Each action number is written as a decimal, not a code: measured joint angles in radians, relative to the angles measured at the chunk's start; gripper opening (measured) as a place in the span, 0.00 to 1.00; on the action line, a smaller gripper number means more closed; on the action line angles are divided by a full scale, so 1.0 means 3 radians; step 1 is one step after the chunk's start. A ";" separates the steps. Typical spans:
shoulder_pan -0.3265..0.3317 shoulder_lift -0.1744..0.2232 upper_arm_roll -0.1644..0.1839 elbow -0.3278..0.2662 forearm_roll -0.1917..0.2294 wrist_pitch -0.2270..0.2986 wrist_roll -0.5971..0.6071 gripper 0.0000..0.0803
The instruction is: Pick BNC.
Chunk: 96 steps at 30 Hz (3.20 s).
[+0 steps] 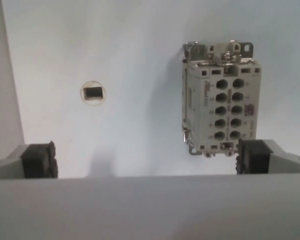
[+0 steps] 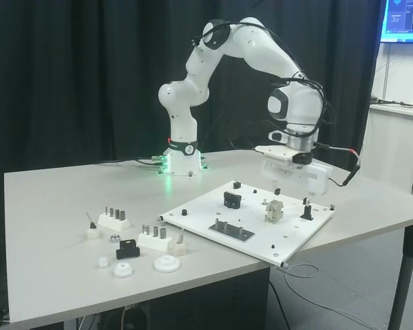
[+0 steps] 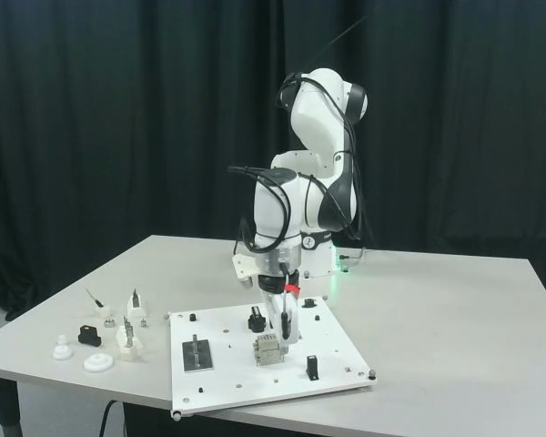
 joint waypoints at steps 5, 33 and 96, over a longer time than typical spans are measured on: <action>0.0000 0.0001 0.0000 -0.0012 -0.0022 0.0000 0.0015 1.00; -0.0025 -0.0030 -0.0004 -0.0003 -0.0182 0.0003 0.0017 1.00; -0.0154 -0.0126 0.0000 0.0039 -0.0480 0.0048 -0.0212 1.00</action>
